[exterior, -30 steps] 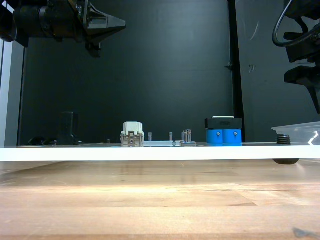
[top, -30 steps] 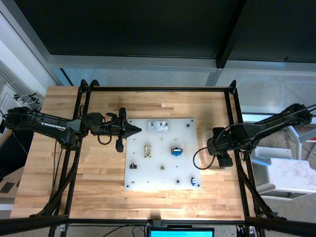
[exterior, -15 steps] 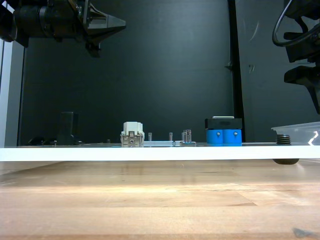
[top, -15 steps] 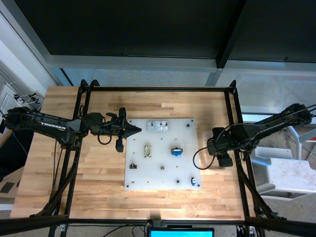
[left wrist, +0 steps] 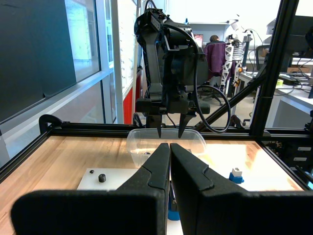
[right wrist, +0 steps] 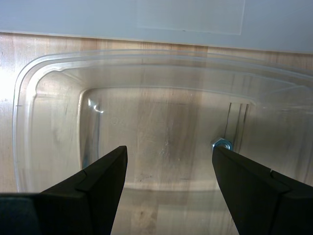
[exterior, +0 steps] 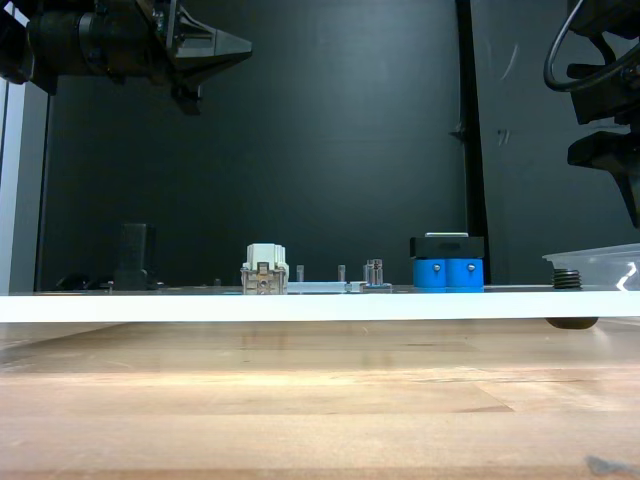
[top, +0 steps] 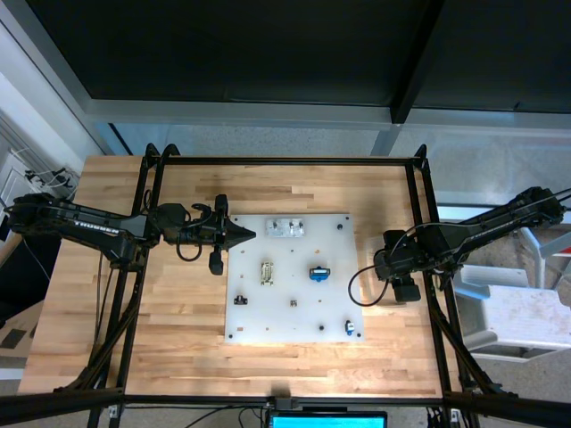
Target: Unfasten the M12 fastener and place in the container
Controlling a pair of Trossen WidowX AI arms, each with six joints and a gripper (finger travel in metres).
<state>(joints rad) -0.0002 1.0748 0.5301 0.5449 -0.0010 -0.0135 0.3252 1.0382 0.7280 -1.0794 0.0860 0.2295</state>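
Left gripper (top: pixel 243 234) high over the far left edge of the board (top: pixel 268 332), fingers pressed together. Right gripper (right wrist: pixel 169 148) off the board's right side, straight above the clear bin (right wrist: pixel 29 78), fingers wide apart. Open air over mid-board between them. Low obstacles on the board: white plug (exterior: pixel 264 272), blue block (exterior: pixel 447 265), bare ribbed stud (exterior: pixel 567 278) near right. On the bin floor, small nut (right wrist: pixel 221 144) just beside one finger.
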